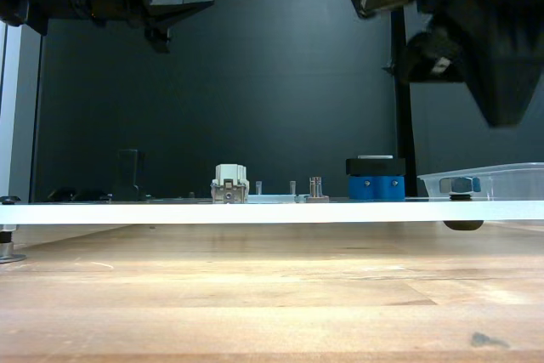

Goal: Unfasten the M12 fastener and place in the container

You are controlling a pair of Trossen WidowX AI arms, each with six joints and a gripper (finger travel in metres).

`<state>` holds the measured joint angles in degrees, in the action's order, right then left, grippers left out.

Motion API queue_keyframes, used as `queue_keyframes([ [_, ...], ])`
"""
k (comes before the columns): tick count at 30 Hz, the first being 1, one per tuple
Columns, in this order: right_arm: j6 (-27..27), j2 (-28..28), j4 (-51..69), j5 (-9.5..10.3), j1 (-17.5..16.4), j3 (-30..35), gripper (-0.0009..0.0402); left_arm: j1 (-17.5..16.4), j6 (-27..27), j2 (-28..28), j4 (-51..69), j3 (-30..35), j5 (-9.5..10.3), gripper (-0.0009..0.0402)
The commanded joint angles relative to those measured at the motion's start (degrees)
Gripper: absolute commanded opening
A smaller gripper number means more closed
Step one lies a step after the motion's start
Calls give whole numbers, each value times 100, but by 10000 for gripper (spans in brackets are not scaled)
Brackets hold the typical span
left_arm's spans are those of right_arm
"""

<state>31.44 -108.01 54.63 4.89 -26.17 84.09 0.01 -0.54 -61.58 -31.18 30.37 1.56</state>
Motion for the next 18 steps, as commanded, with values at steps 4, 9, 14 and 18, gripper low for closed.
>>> queue_keyframes([
  [4,-271,-142,-221,96,-9,-138,0,0,0,-2,2,0,0,0],
  [9,-343,-280,-343,87,-9,-238,0,0,0,-2,4,0,0,0],
  [14,-389,-302,-492,74,2,-282,0,-2,0,-2,4,0,0,0],
  [18,-496,-302,-503,70,4,-299,0,0,0,-2,4,0,0,0],
])
